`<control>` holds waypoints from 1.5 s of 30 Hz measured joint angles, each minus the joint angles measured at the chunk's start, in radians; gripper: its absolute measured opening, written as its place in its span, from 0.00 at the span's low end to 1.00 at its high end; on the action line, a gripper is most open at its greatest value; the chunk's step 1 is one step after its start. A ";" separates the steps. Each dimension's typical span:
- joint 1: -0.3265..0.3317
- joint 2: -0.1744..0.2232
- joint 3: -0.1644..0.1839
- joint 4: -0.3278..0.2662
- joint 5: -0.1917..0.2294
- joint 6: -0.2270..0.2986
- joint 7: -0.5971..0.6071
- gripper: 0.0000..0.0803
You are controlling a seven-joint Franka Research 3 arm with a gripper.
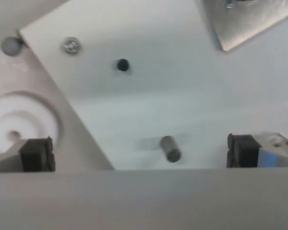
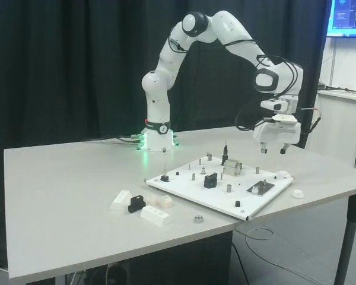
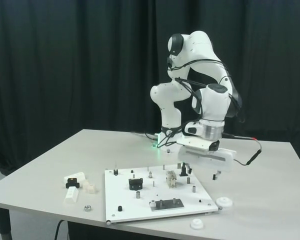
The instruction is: Remove round peg 3.
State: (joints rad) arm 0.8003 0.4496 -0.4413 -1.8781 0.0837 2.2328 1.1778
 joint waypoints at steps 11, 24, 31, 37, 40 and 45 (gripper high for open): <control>-0.016 0.000 0.000 -0.040 0.000 0.021 -0.165 1.00; -0.032 0.000 0.016 -0.092 0.016 0.066 -0.286 1.00; -0.064 0.000 0.045 -0.120 0.066 0.094 -0.370 1.00; -0.088 0.000 0.068 -0.145 0.103 0.113 -0.421 1.00; -0.097 0.000 0.078 -0.156 0.113 0.127 -0.434 1.00; -0.106 0.000 0.094 -0.176 0.122 0.149 -0.438 1.00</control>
State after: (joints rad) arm 0.6944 0.4493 -0.3473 -2.0542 0.2052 2.3820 0.7402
